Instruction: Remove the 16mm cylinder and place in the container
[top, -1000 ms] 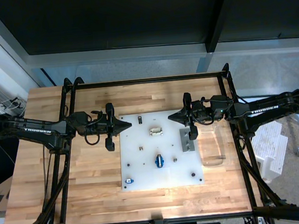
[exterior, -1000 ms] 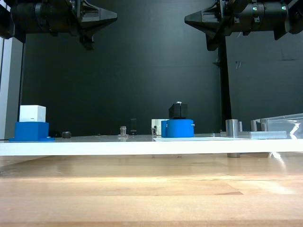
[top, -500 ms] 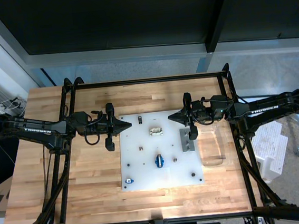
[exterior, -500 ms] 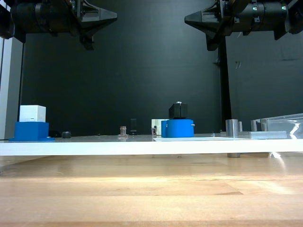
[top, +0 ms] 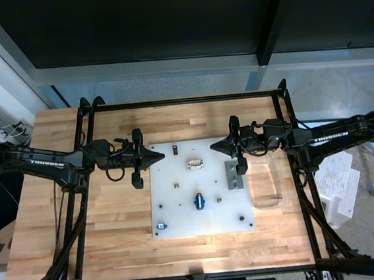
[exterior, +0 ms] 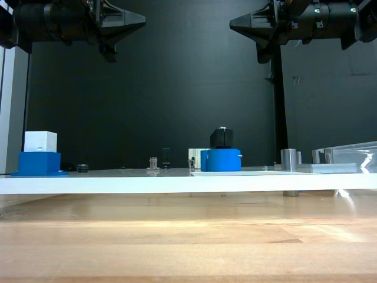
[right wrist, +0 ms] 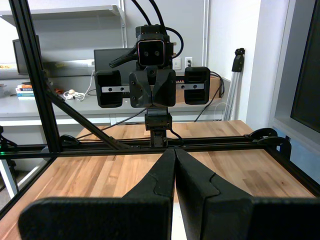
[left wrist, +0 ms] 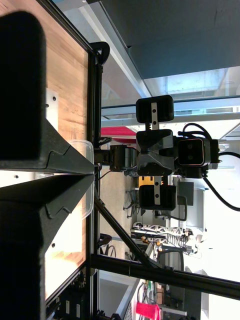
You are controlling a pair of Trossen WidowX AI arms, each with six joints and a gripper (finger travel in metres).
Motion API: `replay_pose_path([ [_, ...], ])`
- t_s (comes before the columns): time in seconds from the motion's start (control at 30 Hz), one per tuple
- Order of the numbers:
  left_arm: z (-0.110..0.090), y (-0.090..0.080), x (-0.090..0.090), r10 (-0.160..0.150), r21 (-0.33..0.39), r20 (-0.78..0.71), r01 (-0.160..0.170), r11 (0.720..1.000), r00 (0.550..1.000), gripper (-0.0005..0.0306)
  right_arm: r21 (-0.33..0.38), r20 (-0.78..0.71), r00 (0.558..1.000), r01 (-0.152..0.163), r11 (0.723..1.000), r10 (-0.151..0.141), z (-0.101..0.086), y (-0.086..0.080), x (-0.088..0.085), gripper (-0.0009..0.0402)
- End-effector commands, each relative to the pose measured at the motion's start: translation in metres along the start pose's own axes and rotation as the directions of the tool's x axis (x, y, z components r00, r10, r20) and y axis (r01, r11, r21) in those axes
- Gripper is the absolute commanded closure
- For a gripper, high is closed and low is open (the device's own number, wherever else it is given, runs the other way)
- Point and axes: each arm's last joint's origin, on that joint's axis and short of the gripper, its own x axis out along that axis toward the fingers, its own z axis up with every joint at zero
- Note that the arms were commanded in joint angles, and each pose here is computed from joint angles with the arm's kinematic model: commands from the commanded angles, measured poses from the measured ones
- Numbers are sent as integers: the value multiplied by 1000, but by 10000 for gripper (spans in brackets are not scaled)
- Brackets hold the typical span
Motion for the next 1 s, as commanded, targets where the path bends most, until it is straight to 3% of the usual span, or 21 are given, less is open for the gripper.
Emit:
replay_pose_path([
  [0.03,0,0,0,0,0,1,0,1000,1000,300,0,1,1000,0,1000,0,0,0,0,393],
  [0.17,0,0,0,0,0,1,0,1000,1000,300,2,1,1000,-2,1000,2,0,0,0,393],
  [0.27,0,0,0,0,0,1,0,1000,1000,300,97,2,1000,-30,995,30,1,1,0,393],
  [0.33,0,0,0,0,0,1,0,1000,1000,300,138,-12,1000,-26,990,28,3,1,1,393],
  [0.53,0,0,0,0,0,1,0,1000,1000,300,144,-205,979,8,990,22,8,4,7,393],
  [0.7,0,0,0,0,0,1,0,1000,1000,300,161,-347,937,10,987,47,9,13,16,393],
  [0.8,0,0,0,0,0,1,0,1000,1000,300,161,-425,904,44,986,30,8,19,20,393],
  [1.0,0,0,0,0,0,1,0,1000,1000,300,129,-596,803,81,988,12,4,35,30,393],
])
